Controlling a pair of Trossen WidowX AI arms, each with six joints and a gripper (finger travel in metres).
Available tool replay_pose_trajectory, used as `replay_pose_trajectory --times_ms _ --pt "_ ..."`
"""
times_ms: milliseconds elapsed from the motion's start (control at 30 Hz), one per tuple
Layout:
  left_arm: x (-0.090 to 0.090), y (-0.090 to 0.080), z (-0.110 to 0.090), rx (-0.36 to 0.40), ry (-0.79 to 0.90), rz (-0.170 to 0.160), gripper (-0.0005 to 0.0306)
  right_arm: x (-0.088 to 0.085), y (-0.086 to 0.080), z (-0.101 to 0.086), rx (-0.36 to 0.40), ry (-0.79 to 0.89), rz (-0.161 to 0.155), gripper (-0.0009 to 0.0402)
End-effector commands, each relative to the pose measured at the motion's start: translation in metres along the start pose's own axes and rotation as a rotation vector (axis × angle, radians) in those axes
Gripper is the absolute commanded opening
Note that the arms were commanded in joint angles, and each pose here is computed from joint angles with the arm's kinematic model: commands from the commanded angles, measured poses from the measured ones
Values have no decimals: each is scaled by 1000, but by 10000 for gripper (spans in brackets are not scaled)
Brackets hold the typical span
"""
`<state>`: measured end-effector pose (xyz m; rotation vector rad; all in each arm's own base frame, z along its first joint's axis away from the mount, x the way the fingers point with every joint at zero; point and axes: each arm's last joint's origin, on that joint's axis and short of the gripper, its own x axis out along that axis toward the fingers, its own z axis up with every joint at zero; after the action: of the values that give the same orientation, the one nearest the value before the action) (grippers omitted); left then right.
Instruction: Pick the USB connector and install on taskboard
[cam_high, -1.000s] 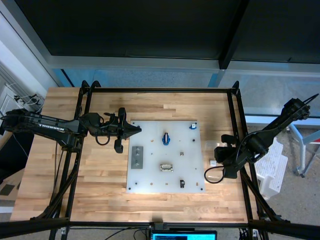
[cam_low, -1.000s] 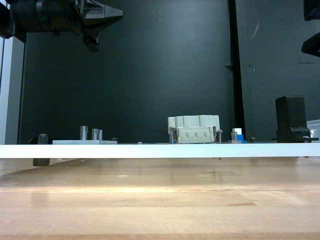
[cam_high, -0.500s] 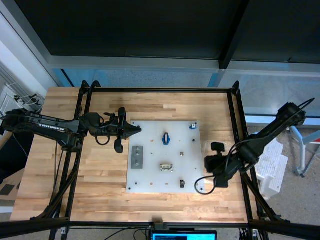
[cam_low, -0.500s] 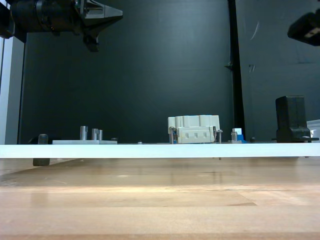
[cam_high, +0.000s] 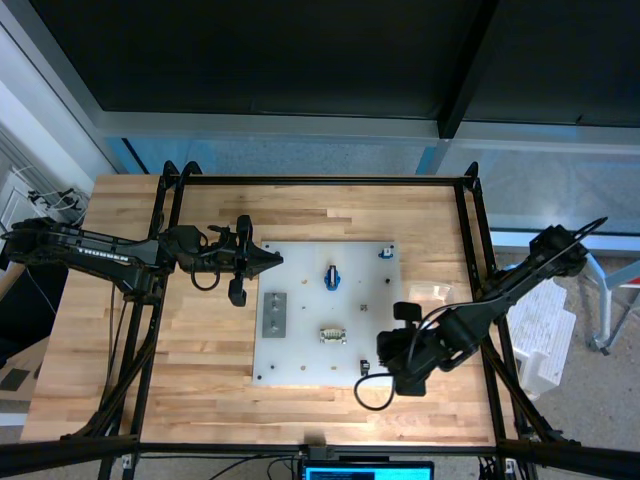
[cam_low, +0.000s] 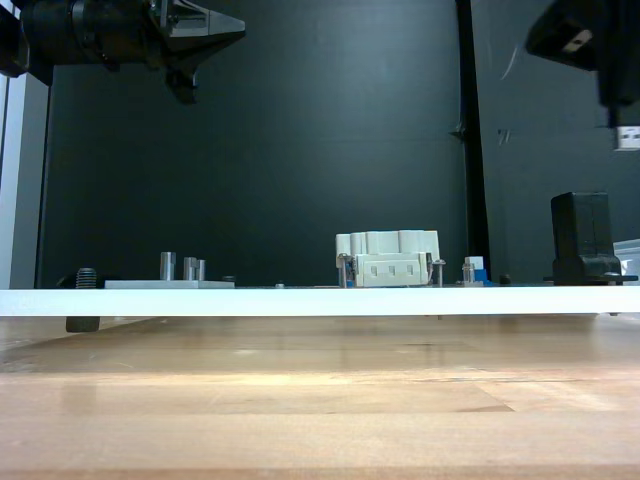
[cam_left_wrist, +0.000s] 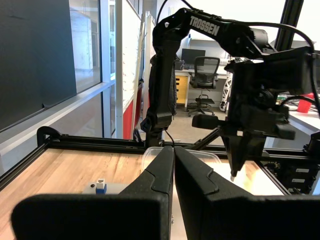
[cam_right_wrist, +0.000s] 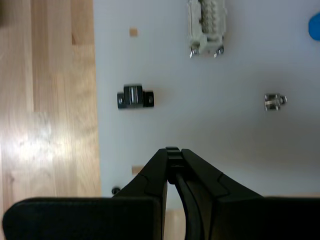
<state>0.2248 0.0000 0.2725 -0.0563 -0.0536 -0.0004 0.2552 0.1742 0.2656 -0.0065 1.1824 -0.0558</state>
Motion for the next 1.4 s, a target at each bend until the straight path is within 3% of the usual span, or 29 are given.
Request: replay_pose_trajectory --times_ms 33,267,533,967,1400 --pt "0 0 0 0 0 0 0 7 4 12 -11 9 0 0" --pt "0 0 0 0 0 0 0 19 10 29 -26 29 34 0" --pt "0 0 0 0 0 0 0 29 14 39 -33 22 39 0" --pt "0 0 0 0 -1 0 0 36 16 36 -7 11 57 0" --pt "0 0 0 0 -1 0 0 37 18 33 -18 7 43 0"
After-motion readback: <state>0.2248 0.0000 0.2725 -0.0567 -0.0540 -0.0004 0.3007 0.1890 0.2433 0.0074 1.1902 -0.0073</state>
